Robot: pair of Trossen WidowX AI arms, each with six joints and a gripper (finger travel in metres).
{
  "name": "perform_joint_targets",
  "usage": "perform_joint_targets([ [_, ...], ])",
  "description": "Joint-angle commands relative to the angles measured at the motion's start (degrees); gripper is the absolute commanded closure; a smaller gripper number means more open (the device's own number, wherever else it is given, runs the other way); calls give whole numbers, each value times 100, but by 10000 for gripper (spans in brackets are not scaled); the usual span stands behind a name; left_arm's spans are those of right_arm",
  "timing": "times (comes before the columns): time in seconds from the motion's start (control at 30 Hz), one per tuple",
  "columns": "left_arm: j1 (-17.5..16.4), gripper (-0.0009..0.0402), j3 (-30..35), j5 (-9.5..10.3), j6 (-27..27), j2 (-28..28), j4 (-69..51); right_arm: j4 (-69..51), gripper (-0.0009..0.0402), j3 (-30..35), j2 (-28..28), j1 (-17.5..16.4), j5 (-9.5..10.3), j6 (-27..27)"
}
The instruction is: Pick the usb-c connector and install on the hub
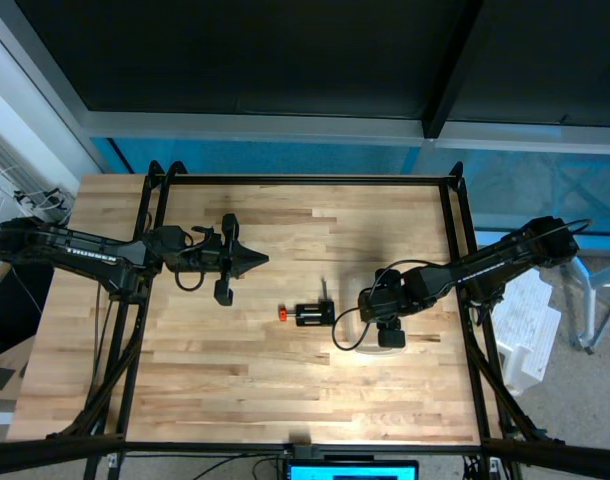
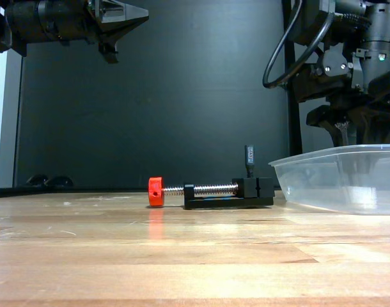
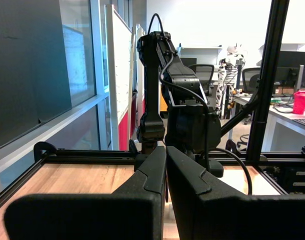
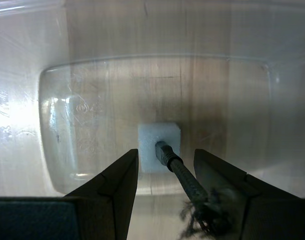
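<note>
The hub (image 1: 313, 314) is a small black block with an orange-red end (image 2: 156, 191), lying mid-table; a thin dark pin (image 2: 249, 157) stands up from it. The usb-c connector (image 4: 164, 151) is a small dark plug on a braided cable, standing on a white foam square (image 4: 159, 140) inside the clear tray (image 2: 323, 167). My right gripper (image 4: 166, 156) hangs over the tray, open, one finger on either side of the connector without touching it. My left gripper (image 1: 253, 259) is held high at the left, far from the hub, its fingers (image 3: 157, 165) pressed together and holding nothing.
The clear plastic tray (image 1: 357, 345) stands just right of the hub, under the right arm (image 1: 485, 262). A black frame (image 1: 305, 181) borders the wooden table. A screen edge (image 1: 351, 469) shows at the near side.
</note>
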State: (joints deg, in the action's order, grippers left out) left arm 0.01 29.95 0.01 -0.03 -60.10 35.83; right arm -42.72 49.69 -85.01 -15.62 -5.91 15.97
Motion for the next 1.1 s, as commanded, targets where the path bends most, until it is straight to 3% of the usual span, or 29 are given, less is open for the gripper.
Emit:
perform_joint_targets([
  [0.03,-2,393,0,0,2,0,0,74,240,-44,2,-7,-2,7],
  [0.47,-2,393,0,0,2,0,2,212,244,-160,2,-28,-7,31],
  [1.1,-2,393,0,0,2,-2,0,293,339,-162,2,-26,-7,133],
])
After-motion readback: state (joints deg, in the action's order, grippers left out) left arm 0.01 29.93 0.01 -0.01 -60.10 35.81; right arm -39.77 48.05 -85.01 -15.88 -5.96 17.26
